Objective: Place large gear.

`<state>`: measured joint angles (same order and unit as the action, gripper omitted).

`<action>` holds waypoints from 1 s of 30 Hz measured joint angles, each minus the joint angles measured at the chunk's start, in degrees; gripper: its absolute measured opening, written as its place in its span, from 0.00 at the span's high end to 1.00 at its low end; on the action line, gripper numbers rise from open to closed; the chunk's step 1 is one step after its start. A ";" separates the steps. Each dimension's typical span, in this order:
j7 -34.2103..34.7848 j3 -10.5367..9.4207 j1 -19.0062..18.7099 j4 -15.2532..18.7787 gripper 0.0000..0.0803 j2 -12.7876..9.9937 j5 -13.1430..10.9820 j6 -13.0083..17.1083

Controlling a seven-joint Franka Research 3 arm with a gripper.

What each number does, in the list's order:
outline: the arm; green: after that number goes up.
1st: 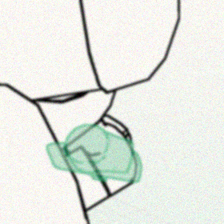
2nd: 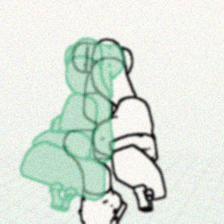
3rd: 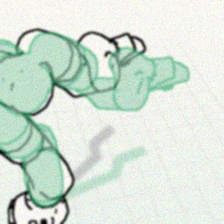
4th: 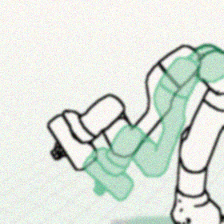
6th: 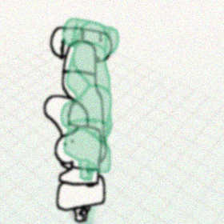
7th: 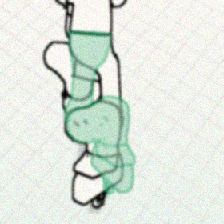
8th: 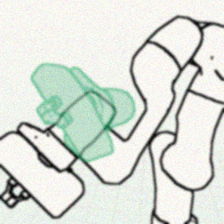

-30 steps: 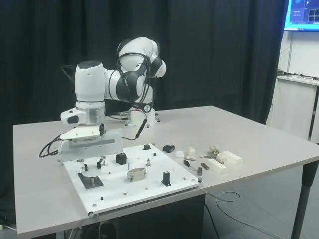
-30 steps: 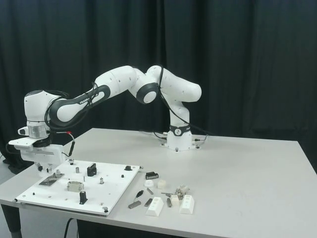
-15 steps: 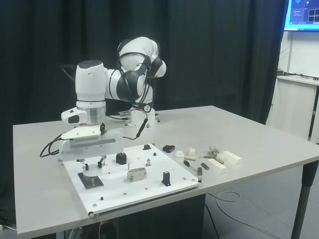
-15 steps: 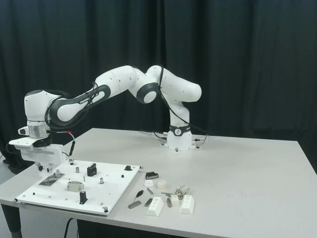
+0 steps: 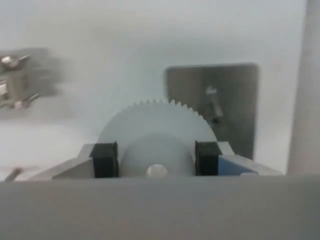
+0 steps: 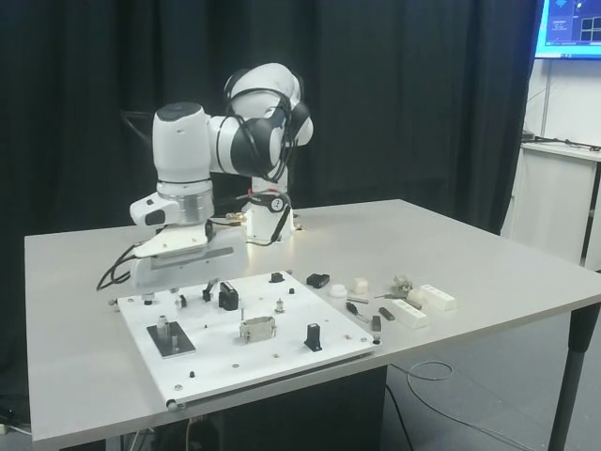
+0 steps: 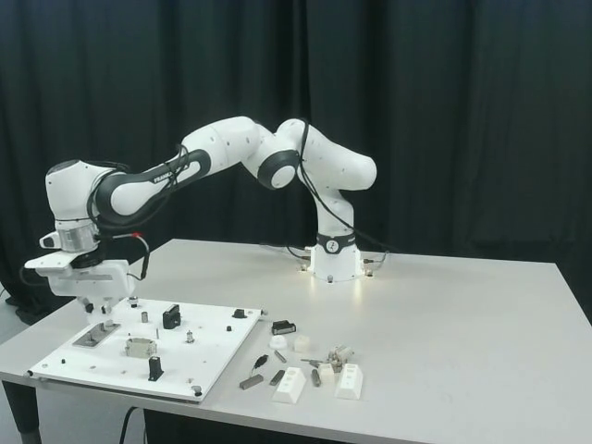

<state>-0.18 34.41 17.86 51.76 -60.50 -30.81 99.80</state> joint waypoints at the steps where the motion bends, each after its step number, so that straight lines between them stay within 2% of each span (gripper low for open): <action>1: 0.00 0.06 -0.16 0.00 0.59 0.19 0.00 -0.75; 17: 3.02 1.49 -4.58 0.68 0.59 2.53 -0.29 -12.47; 24: 5.34 1.87 -7.50 2.41 0.59 3.57 -0.29 -15.95; 30: 7.23 1.99 -10.52 5.27 0.59 4.88 -0.29 -17.18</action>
<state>7.05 36.40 7.34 57.03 -55.62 -31.10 82.62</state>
